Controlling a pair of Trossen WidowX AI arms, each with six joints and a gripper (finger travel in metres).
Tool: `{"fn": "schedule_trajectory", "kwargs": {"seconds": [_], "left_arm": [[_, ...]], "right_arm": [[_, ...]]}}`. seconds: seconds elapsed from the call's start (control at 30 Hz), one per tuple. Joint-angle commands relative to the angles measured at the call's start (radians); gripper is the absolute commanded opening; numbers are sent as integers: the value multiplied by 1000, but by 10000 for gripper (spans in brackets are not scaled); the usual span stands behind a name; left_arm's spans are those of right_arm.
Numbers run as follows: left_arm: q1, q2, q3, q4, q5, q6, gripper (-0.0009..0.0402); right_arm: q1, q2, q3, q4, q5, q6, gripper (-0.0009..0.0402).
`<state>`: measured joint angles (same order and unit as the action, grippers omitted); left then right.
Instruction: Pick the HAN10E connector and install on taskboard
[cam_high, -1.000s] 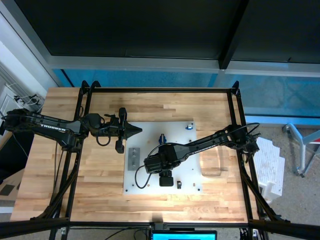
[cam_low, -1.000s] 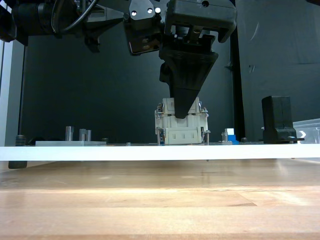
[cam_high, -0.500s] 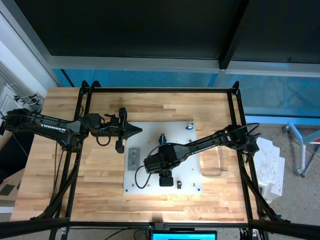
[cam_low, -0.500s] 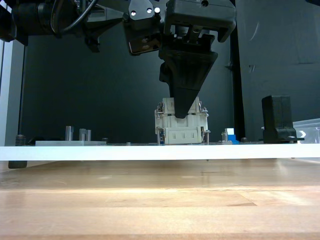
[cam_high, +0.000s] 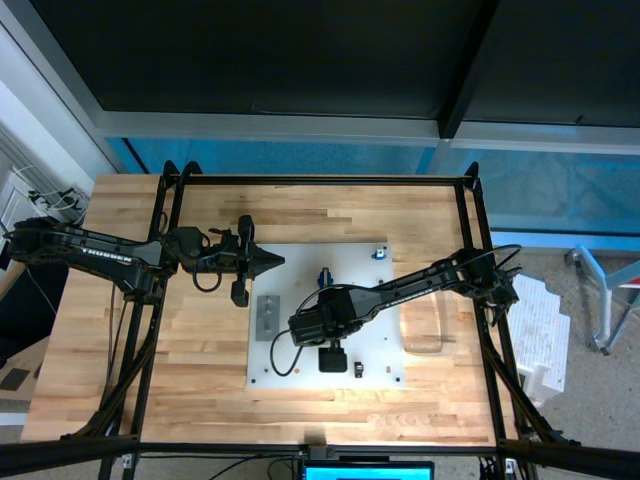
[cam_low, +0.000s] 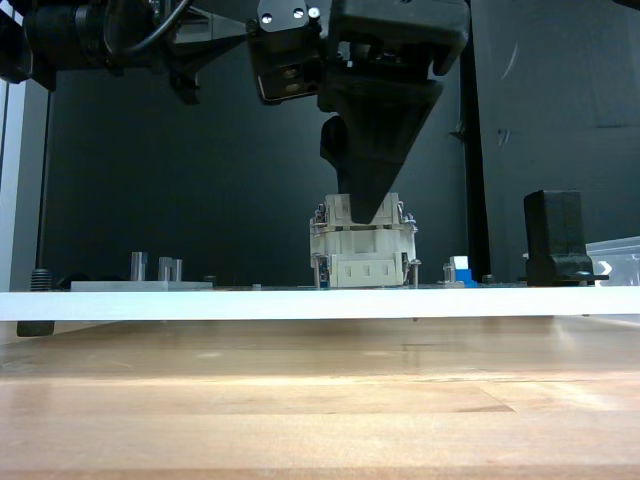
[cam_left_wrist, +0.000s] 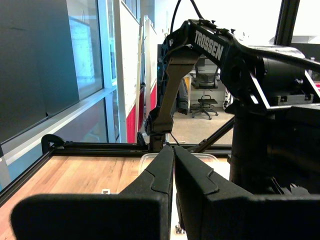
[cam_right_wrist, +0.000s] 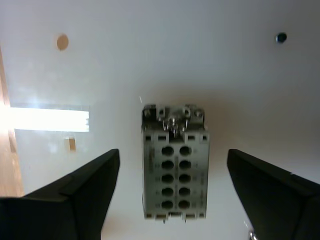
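My right pincer (cam_right_wrist: 173, 152) hangs spread wide, gripping nothing, over the HAN10E connector (cam_low: 362, 255), which stands on the white taskboard (cam_high: 372, 278) toward its near edge. My left pincer (cam_left_wrist: 173, 150), fingers pressed together, sits over its far-left corner; pale wooden tabletop (cam_high: 200, 345) surrounds

The left gripper (cam_high: 268, 260) hangs at the far left corner of the board (cam_high: 300, 372); the right gripper (cam_high: 331, 356) points down over its middle, near the grey block (cam_high: 268, 318).
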<state>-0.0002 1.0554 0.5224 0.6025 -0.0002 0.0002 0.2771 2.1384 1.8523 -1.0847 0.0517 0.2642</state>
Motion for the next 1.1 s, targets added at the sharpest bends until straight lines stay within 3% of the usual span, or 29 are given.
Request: {"fn": "schedule_trajectory", "kwargs": {"seconds": [0.03,0.33,0.8,1.1], "left_arm": [[0,0,0,0,0,0,1],[0,0,0,0,0,0,1],[0,0,0,0,0,0,1],[0,0,0,0,0,0,1]], "right_arm": [[0,-34,4,-32,0,0,342],[0,-101,4,-70,1,-3,346],[0,-125,-2,-62,5,-12,343],[-23,-303,-164,55,6,-76,303]]}}
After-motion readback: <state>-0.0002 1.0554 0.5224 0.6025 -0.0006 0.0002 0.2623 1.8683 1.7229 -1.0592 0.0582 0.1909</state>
